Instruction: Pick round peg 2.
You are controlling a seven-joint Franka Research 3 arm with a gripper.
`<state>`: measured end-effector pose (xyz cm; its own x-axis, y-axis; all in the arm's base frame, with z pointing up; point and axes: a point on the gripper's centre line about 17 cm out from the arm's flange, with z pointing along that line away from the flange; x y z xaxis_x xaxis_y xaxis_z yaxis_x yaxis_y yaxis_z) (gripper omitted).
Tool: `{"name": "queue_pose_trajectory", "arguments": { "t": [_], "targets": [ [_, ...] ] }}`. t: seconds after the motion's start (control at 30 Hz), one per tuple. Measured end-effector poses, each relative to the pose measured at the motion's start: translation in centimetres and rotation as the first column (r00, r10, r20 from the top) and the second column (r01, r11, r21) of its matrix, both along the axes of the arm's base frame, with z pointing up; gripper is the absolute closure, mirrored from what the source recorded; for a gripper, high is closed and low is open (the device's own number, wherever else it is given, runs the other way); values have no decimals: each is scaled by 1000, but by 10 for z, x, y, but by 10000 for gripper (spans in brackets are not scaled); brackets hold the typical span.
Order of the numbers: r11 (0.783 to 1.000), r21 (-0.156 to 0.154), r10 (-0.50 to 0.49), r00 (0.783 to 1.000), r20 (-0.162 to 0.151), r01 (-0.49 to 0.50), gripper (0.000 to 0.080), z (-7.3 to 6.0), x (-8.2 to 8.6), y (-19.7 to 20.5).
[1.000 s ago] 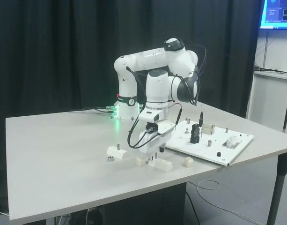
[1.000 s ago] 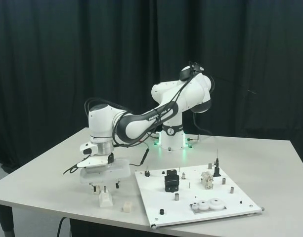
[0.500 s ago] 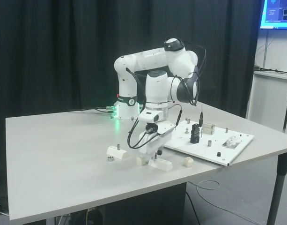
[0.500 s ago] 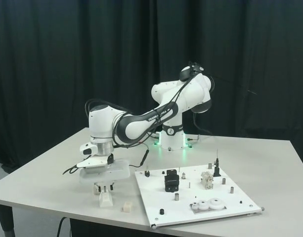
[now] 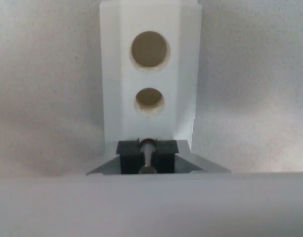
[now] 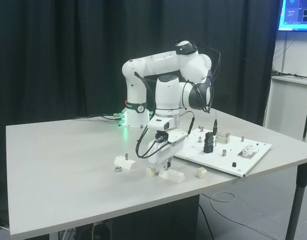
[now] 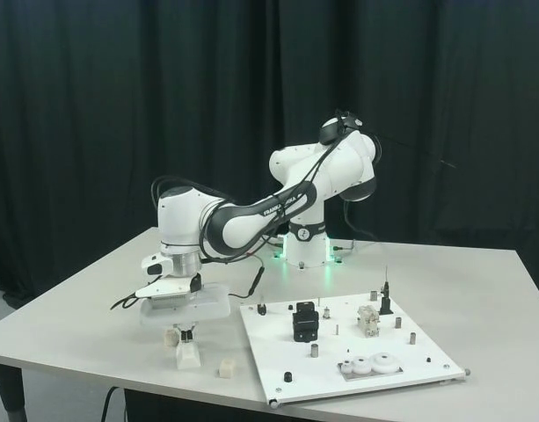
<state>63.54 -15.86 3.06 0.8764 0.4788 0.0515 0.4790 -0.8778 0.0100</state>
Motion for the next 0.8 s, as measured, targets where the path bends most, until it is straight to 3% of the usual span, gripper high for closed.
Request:
{"name": "queue_pose_trajectory", "arguments": {
  "t": [0.37,0.8],
  "targets": [
    [1000,-2,2,1000,7,-2,739,6,3,1],
    [1000,-2,12,1000,11,-12,741,38,6,10]
  ]
}}
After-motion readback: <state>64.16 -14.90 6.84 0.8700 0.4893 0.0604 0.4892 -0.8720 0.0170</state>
